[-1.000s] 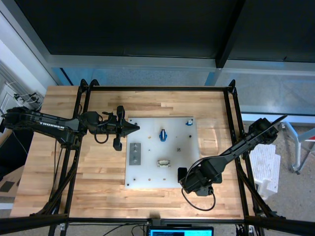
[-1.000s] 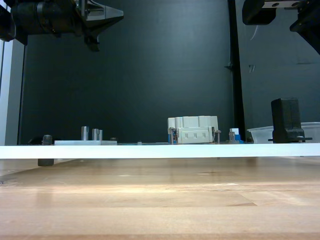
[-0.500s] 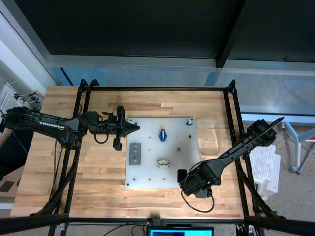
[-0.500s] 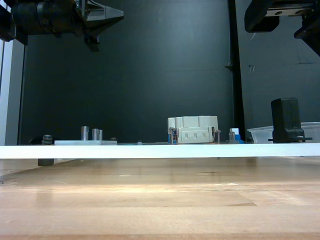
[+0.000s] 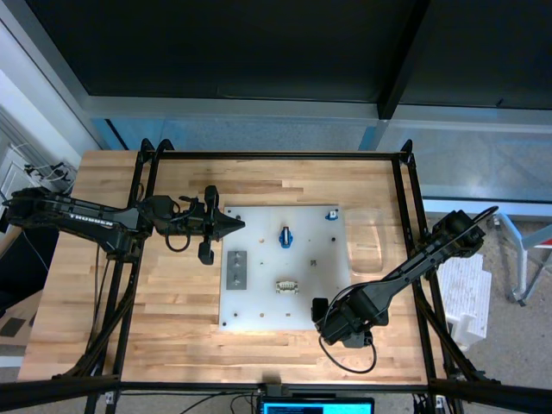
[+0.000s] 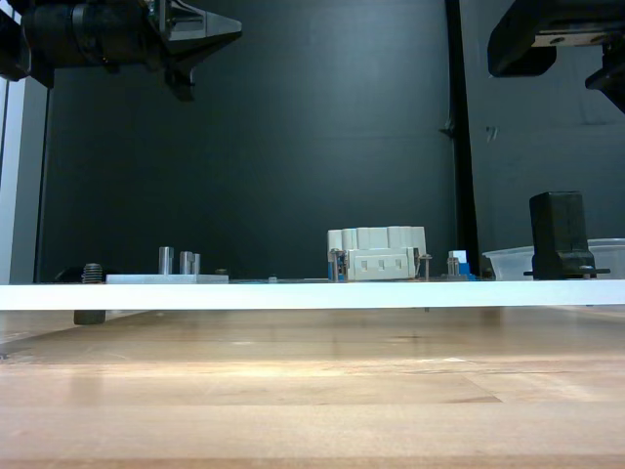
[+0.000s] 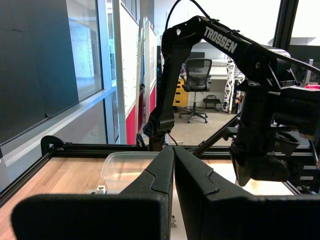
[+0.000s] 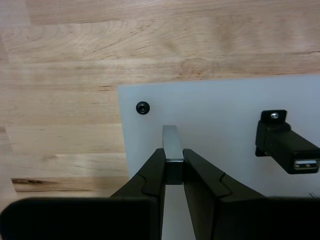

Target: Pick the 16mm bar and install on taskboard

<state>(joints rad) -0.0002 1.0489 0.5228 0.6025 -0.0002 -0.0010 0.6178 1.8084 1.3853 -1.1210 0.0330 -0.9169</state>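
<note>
High view, left end effector (image 5: pixel 240 224): raised over the far-left edge of the taskboard (image 5: pixel 259 306), tips directed toward the board's middle.
High view, right end effector (image 5: pixel 326 317): over the taskboard's near-right corner, just beside the black fixture (image 5: pixel 319 304).
High view, board contents: blue part (image 5: pixel 285 235), grey block (image 5: pixel 235 269) and beige connector (image 5: pixel 287 286); a clear tray (image 5: pixel 366 244) rests on the worktop (image 5: pixel 172 345) just off the board's right edge.
Low view, arms: both end effectors hang high above the board, well apart from everything on it.
Low view, board: the beige connector stands near the middle, the black fixture upright toward the right, and two short pegs (image 6: pixel 166 260) upright on the grey block.
Left wrist view, left end effector: fingers pressed flat together with nothing between them; the clear tray and the right arm (image 7: pixel 260 100) lie beyond.
Right wrist view, right end effector: fingers clamped on the 16mm bar (image 8: pixel 170 137), whose free end projects past the fingertips.
Right wrist view, bar position: over the taskboard's corner, near a black screw (image 8: pixel 143 107) and well apart from the black fixture; contact with the board cannot be judged.
</note>
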